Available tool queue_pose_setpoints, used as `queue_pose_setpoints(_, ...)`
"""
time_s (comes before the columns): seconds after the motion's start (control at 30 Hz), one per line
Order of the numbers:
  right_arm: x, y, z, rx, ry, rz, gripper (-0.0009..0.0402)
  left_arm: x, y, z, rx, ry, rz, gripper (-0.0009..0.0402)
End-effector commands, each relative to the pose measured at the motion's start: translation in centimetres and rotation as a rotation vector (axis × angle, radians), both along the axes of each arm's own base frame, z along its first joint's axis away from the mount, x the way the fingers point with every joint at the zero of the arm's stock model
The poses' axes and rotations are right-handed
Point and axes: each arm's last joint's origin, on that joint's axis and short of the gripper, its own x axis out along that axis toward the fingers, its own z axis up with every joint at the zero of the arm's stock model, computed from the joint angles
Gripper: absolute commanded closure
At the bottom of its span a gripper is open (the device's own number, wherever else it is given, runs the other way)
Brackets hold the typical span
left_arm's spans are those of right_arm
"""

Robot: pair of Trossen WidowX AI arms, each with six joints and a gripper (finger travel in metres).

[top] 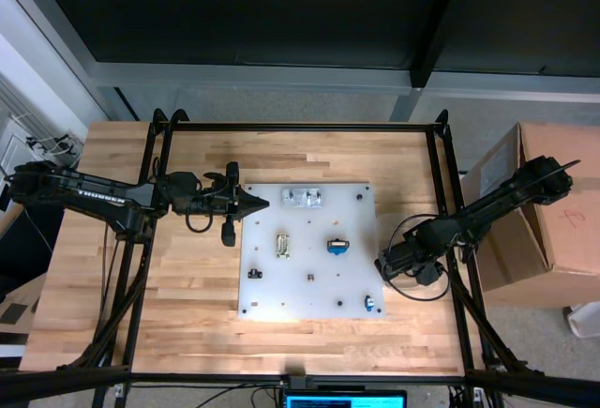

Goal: Pick the M12 nut and place it on its threads and fasten

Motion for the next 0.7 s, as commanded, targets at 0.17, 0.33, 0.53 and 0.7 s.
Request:
queue_pose_setpoints(0.17,0.1,0.0,0.2,0.003,-0.002,-0.014,0.0332,0.0,0.0,0.0,0.000,0.000,0.000,0.0393)
queue_pose_setpoints(0.33,0.2,0.2,1.0,0.029,0.018,-0.083,0.0343,0.0,0.0,0.0,0.000,0.000,0.000,0.0393)
queue_pose_setpoints(0.53,0.9,0.1,2.7,0.097,0.035,-0.421,0.0353,0.0,0.0,0.0,0.000,0.000,0.000,0.0393)
queue_pose_setpoints(0.7,1.0,0.1,4.9,0.081,0.078,-0.660,0.0358,0.0,0.0,0.0,0.000,0.000,0.000,0.0393)
